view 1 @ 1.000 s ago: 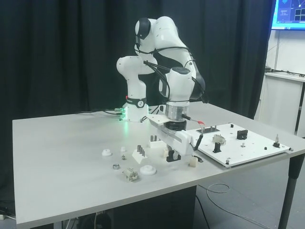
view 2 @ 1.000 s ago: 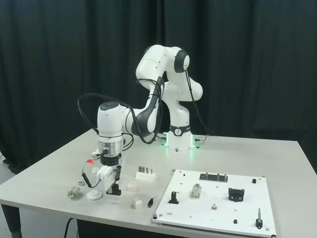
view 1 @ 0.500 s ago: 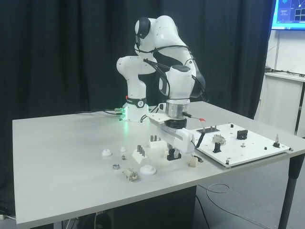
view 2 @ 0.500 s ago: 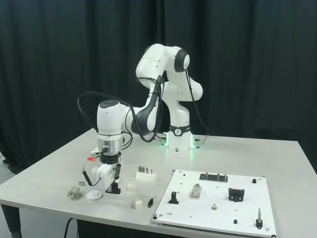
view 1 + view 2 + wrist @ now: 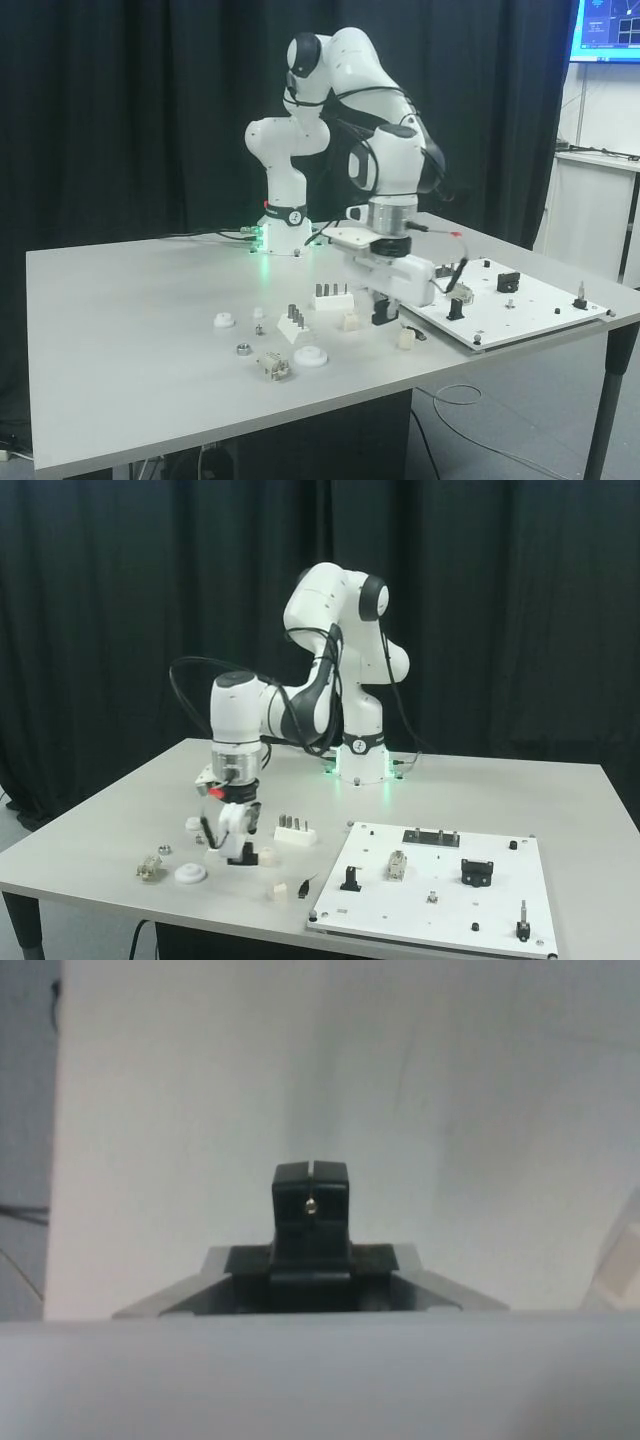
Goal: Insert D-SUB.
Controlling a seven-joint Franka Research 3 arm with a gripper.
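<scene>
Flanking fingers (image 5: 243, 859): white blocks (image 5: 268, 856), disc (image 5: 190, 874)

The first room view stands off one front corner of the desk (image 5: 130, 330), facing the white arm (image 5: 385, 170) slantwise, the white assembly board (image 5: 520, 305) at its far right. The second room view looks straight across the desk (image 5: 540, 790) toward the black curtain (image 5: 120, 610), from farther back. Both share the arm, the board and the scattered small parts. The wrist view looks close down past the black tool (image 5: 311, 1210) onto bare desk surface.
</scene>
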